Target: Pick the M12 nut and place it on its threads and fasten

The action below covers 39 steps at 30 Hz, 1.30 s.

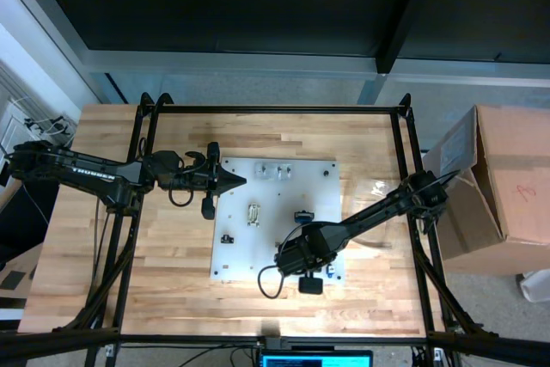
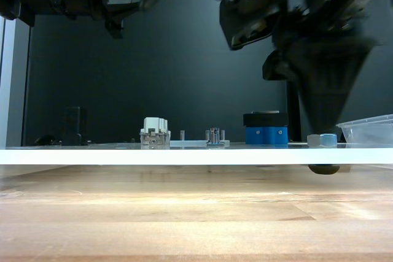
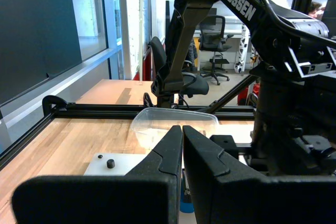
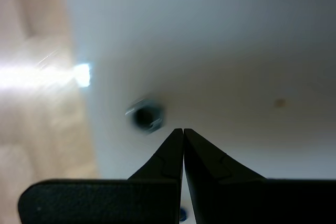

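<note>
White board [image 1: 258, 255], right gripper [image 4: 182, 130] low over its near right edge, nut [image 4: 146, 116] beside the tips.
The left gripper [image 1: 243, 180] hangs high over the board's far left edge, fingers pressed together, well apart from the work. The right gripper points down, fingers together with nothing between them. The small silver nut lies flat on the board just beside those tips, not between them, hole upward with a dark centre. Whether it sits on its stud I cannot tell.

High camera looking down from 6 o'clock; low camera facing 12 o'clock, table-level; both sharing white board [image 1: 249, 255]. Wrist cameras looking closely along left gripper [image 3: 182, 128], right gripper [image 4: 183, 130].
</note>
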{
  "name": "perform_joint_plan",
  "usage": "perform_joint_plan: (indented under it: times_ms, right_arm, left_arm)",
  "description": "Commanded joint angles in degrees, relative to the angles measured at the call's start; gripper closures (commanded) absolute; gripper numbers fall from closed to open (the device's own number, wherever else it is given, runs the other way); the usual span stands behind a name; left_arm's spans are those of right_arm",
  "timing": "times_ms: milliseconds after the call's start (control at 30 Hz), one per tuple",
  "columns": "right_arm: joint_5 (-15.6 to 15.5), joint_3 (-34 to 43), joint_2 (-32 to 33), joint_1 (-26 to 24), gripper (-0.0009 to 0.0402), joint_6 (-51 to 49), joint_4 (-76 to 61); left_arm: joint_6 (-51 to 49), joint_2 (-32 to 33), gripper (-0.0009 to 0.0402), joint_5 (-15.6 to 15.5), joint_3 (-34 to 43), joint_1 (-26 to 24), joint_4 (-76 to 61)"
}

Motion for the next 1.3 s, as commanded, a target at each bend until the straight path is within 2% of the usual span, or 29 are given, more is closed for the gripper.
perform_joint_plan:
  times_ms: [33, 567, 767, 1300]
  right_arm:
    - [-0.1, 0.0, 0.3, 0.4, 0.0393, 1.8, 0.2]
    - [-0.9, 0.0, 0.3, 2.0, 0.0393, 3.7, 0.9]
    - [-7.8, 0.0, 0.3, 2.1, 0.0393, 1.1, 3.8]
    - [-7.4, 0.0, -0.2, 2.5, 0.0393, 1.2, 2.9]
  left_arm:
    - [0.0, 0.0, 0.0393, 0.0, 0.0, 0.0, 0.0]
    - [0.0, 0.0, 0.0393, 0.0, 0.0, 0.0, 0.0]
    - [0.0, 0.0, 0.0393, 0.0, 0.0, 0.0, 0.0]
    - [0.0, 0.0, 0.0393, 0.0, 0.0, 0.0, 0.0]
